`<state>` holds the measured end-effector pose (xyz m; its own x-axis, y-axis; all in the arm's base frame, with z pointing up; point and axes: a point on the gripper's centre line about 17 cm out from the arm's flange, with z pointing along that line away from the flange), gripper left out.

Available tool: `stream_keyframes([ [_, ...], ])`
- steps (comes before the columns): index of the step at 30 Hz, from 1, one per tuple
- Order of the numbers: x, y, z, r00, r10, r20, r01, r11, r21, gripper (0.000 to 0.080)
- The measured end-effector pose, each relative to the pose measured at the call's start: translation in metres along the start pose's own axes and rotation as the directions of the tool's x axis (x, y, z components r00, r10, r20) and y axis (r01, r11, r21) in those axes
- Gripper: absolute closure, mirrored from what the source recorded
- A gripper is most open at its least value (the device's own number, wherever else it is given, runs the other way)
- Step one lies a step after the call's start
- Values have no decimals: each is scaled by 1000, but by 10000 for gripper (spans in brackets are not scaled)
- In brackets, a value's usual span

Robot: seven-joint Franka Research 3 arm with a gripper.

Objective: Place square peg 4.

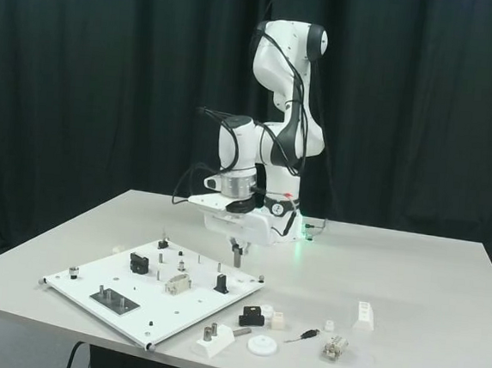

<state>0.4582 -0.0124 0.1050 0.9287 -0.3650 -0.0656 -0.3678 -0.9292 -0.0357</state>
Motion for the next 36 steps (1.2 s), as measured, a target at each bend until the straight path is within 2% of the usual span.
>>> stream_keyframes([
  [17,-9,-37,-16,993,-114,-25,114,993,-2,649],
  [31,-39,-105,-22,970,-240,-38,241,971,-1,649],
  [36,-54,-132,-23,953,-301,-42,301,954,-4,649],
])
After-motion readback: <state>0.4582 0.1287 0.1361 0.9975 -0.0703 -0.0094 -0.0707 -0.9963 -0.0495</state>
